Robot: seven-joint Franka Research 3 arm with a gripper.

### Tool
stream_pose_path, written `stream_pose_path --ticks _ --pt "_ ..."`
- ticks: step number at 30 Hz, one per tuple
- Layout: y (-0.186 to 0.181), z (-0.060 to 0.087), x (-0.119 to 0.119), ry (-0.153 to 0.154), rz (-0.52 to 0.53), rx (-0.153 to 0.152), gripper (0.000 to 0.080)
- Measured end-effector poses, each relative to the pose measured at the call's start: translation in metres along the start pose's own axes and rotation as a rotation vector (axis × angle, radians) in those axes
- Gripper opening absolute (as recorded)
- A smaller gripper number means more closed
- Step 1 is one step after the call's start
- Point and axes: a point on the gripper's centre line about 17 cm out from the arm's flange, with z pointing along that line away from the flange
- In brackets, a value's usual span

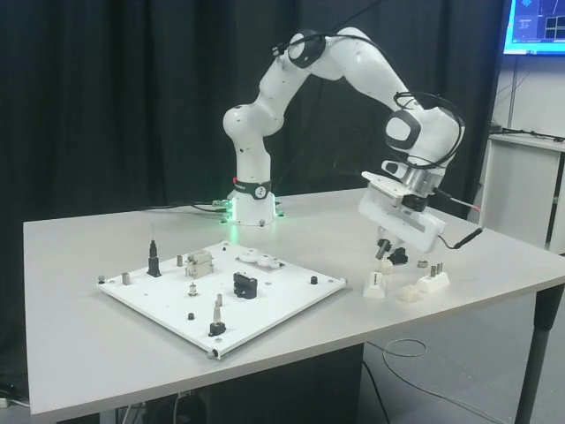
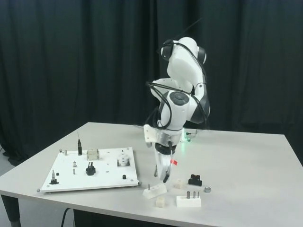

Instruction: Insert round peg 4.

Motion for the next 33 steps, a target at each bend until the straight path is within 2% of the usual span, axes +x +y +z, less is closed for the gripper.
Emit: stream_pose_path --ticks 5,8,17,21,26,33 --pt "0.015 0.004 0.014 0.010 -0.046 -0.012 0.0153" --pt "0.021 0.006 0.022 0.012 -0.069 -0.007 0.0153" --pt "0.034 0.013 0.031 -0.027 -0.116 0.048 0.0153" --pt "0.042 0.014 0.036 -0.033 -0.122 0.059 0.0153" --pt "0.056 0.015 0.041 -0.031 -0.143 0.053 0.0153" --pt "0.081 0.018 0.058 0.000 -0.164 0.034 0.0153"
